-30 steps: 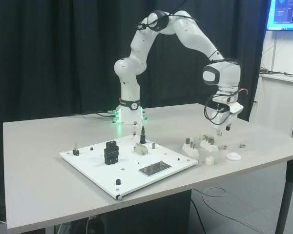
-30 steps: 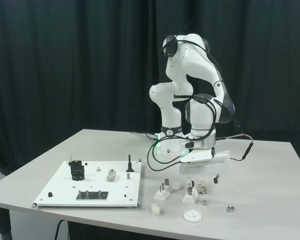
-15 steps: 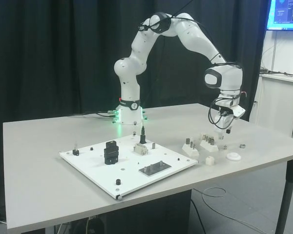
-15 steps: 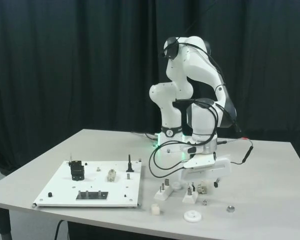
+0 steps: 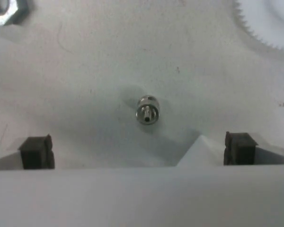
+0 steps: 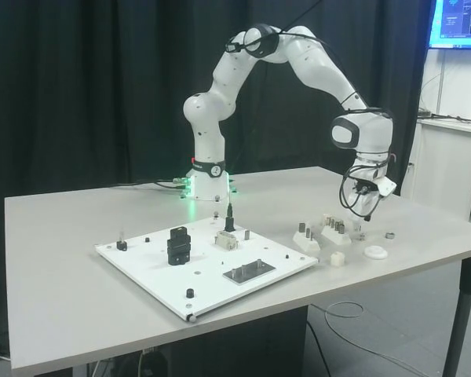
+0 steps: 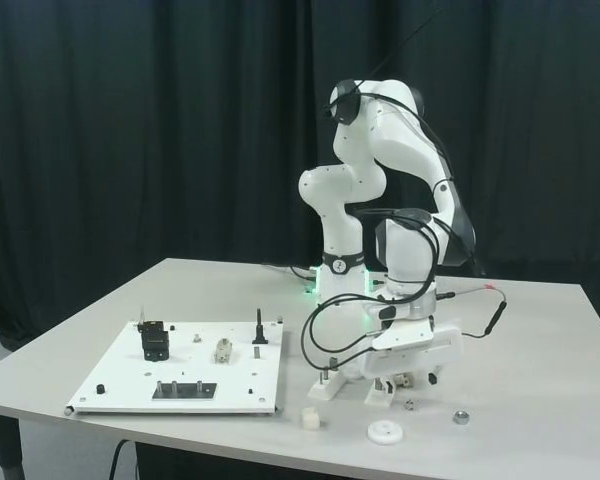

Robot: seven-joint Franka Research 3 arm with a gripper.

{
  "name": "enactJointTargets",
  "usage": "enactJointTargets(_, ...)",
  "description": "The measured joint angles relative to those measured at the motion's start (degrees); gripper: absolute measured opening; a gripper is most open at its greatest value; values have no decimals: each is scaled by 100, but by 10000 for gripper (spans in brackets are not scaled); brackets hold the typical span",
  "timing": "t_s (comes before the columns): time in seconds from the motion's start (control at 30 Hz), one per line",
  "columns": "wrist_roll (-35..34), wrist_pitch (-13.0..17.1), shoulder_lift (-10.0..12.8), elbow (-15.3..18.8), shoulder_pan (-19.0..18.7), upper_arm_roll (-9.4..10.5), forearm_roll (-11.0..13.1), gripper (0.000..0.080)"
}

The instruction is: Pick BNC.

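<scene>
The BNC is a small metal connector lying on the grey table, seen between and just ahead of my two black fingertips in the wrist view. My gripper is open and holds nothing. In the first room view the gripper hangs just above the BNC, near the table's right side. From the second room view the gripper sits low over the BNC.
A white gear and a metal nut lie close to the BNC. White holder blocks with pins and a small white cube stand beside them. The white assembly board carries several parts further left.
The arm has swung outward and lowered, and the wrist has turned. The gripper now hangs closer to the table, over the BNC.
</scene>
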State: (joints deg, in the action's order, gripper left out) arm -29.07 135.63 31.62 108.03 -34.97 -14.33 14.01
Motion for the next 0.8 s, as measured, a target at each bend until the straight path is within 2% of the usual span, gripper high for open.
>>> enactJointTargets(0.43, 150, 3, 132, -86, 22, 9, 122, 800)
enactJointTargets(0.8, 228, 6, 271, -192, 41, 9, 129, 800)
